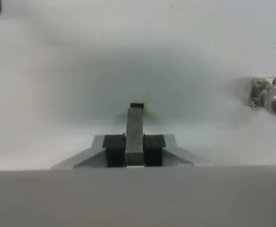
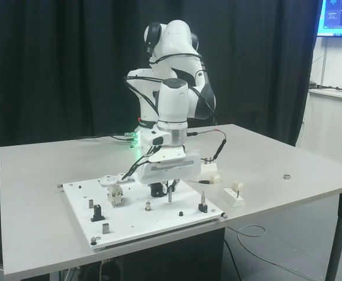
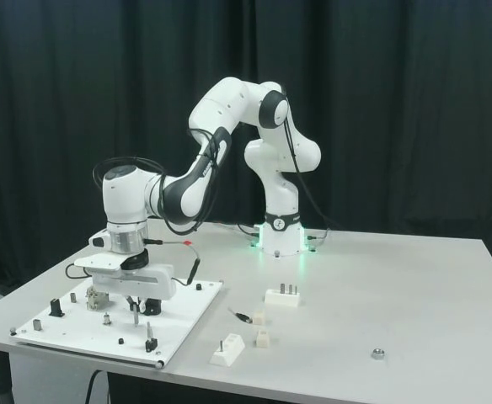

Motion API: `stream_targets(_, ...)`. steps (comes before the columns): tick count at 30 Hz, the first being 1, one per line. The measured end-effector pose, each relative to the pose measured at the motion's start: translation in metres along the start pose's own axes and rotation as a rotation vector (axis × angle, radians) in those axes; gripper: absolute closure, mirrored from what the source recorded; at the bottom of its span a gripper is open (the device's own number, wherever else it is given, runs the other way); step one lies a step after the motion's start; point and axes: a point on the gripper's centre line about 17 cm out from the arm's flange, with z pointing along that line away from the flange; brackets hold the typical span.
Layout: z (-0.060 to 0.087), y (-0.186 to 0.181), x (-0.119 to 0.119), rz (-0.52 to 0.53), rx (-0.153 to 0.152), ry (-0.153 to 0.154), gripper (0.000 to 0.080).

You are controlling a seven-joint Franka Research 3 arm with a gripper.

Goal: Insert square peg 2.

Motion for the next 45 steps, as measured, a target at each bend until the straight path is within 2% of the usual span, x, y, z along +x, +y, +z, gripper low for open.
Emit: stream_targets(45,0.0077,0.0024,0.0023,0.011,-0.007,-0.006,0.0727)
